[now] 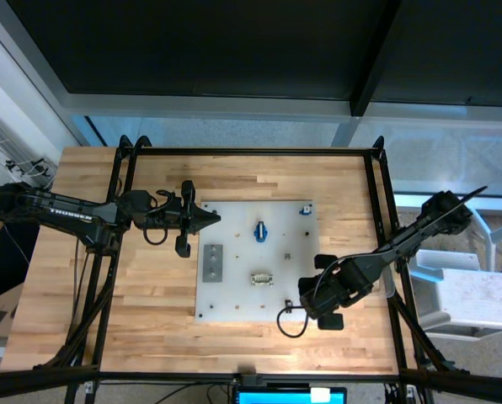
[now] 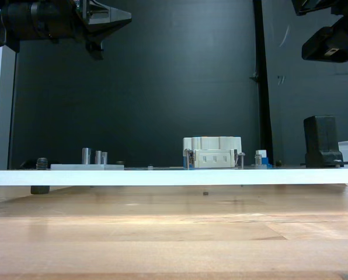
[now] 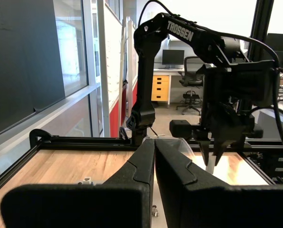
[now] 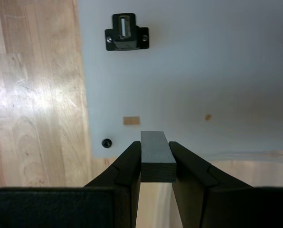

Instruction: Pick the 16mm bar and place in it's hole on the taskboard

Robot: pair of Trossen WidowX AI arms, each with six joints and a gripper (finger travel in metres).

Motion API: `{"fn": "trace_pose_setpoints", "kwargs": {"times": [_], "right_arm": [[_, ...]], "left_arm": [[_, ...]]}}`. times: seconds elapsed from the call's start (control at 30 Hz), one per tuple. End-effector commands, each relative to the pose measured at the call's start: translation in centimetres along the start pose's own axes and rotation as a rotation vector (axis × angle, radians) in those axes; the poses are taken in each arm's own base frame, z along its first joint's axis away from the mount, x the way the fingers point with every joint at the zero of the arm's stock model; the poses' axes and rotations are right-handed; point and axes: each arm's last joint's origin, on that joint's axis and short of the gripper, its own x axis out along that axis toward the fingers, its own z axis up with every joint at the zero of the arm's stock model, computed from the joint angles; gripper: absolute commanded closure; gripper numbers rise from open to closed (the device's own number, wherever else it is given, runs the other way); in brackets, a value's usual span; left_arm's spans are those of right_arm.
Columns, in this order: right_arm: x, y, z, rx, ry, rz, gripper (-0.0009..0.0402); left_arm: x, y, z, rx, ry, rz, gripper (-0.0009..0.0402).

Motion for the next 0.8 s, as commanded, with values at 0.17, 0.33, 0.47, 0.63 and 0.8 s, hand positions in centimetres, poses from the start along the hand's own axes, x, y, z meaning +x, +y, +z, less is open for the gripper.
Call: {"fn": "trace_pose_setpoints", "kwargs": {"times": [0.17, 0.33, 0.47, 0.63, 0.8], "right_arm": [[1.5, 0.7, 0.2, 0.013, 0.017, -0.014, 0.0392], [2.8, 1.3, 0.3, 0.003, 0.023, -0.015, 0.0392], [3.5, 1.4, 0.1, 0.018, 0.010, -0.006, 0.0392], [3.8, 1.4, -0.2, 0.014, 0.017, -0.010, 0.0392], [4.0, 1.4, -0.4, 0.011, 0.020, -0.012, 0.0392]], "left_arm": [[0.0, 0.0, 0.0, 0.000, 0.000, 0.000, 0.0393], [0.0, 0.0, 0.0, 0.000, 0.000, 0.000, 0.0393], [0.0, 0.0, 0.0, 0.000, -0.001, 0.000, 0.0393], [0.0, 0.0, 0.0, 0.000, -0.001, 0.000, 0.0393], [0.0, 0.0, 0.0, 0.000, 0.000, 0.000, 0.0393]]}}
